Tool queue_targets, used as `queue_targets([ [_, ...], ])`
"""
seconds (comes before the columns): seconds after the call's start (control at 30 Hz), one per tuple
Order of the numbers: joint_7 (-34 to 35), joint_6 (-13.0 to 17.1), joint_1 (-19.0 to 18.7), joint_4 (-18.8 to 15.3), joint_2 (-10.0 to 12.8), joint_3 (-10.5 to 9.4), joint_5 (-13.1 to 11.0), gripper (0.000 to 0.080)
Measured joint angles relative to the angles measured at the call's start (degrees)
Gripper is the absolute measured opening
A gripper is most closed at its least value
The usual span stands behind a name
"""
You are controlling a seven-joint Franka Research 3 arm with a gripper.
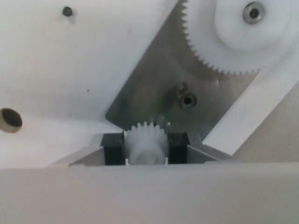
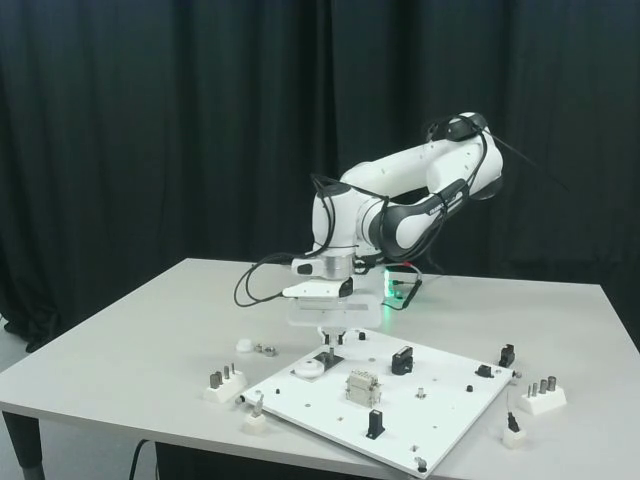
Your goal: Insert small gear.
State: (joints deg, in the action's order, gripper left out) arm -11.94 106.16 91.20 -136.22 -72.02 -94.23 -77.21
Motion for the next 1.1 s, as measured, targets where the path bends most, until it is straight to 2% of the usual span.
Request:
queue_targets([
  [0.53, -0.01, 3.02, -0.97, -2.06, 0.31, -1.39, -2.13, 0.0193],
  [1.1, -0.1, 4.72, -2.5, -3.29, 0.32, -1.53, -3.18, 0.0193],
])
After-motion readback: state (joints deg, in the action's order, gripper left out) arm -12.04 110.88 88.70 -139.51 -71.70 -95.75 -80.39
